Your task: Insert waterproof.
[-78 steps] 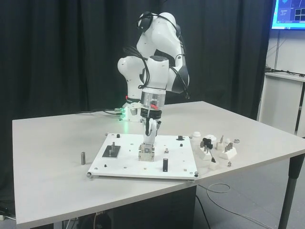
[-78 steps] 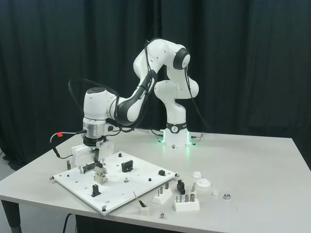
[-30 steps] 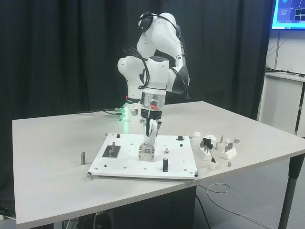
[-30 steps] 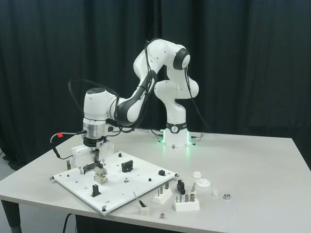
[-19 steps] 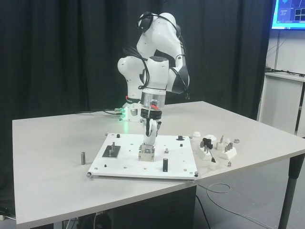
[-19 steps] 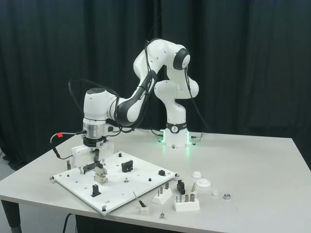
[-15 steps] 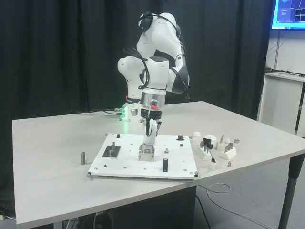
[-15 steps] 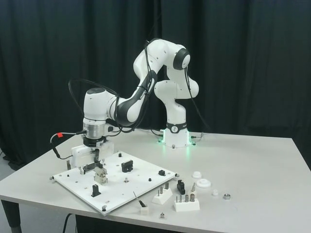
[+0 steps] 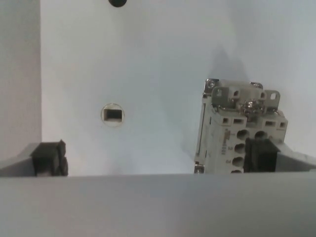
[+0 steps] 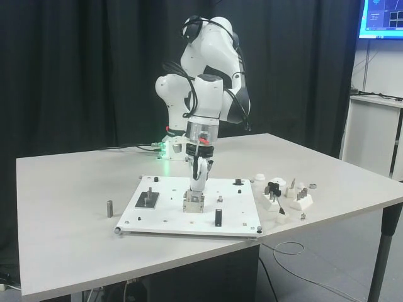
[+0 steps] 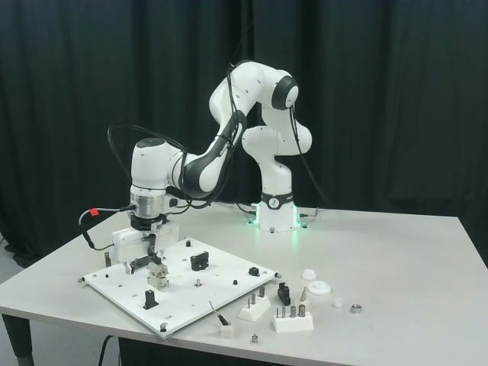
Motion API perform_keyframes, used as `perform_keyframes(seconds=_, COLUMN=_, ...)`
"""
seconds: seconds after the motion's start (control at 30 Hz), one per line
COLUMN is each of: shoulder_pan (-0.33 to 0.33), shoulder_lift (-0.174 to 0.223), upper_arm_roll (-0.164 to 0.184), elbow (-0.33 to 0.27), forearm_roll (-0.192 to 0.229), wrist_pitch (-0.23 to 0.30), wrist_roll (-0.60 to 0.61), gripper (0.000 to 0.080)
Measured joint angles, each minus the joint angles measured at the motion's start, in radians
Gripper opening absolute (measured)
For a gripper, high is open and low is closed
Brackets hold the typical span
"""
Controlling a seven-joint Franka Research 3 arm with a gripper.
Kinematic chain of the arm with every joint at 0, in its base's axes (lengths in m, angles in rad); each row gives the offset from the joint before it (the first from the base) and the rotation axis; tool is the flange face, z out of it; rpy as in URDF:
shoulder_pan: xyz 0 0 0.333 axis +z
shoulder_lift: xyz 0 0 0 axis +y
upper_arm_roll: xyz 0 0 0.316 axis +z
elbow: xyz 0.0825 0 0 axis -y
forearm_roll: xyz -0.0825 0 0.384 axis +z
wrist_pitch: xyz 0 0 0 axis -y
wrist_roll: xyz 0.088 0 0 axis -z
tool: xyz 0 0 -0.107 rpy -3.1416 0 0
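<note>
We see the grey table [image 10: 75, 189] carrying the white arm [image 11: 229, 130], which bends down over the white board [image 10: 170, 214] and holds the same pose as in the earlier frames; we find no shift in arm, board or loose parts across the last few seconds. The claw [image 9: 153, 158] hangs low above the board, its fingers spread wide: one black fingertip [image 9: 48, 159] stands over bare board, the other overlaps the waterproof connector [image 9: 237, 133] in the wrist view. Whether that pad touches the housing we cannot tell. The connector, a pale block with round sockets and a metal bracket on top, sits on the board directly under the claw [image 11: 149, 263], to one finger's side rather than centred between the two, exactly where it sat before. Between the fingers lies a small rectangular slot [image 9: 113, 114] in the board. Well away from the claw, beyond the board's edge, white part holders [image 11: 292, 320] stand unmoved.
</note>
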Motion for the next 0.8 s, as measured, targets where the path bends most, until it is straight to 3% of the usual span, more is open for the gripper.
perform_keyframes(seconds=0.8, shoulder_pan=-0.011, shoulder_lift=0.0, upper_arm_roll=0.009, elbow=0.004, forearm_roll=0.0, wrist_pitch=0.0, wrist_roll=-0.004, gripper=0.08)
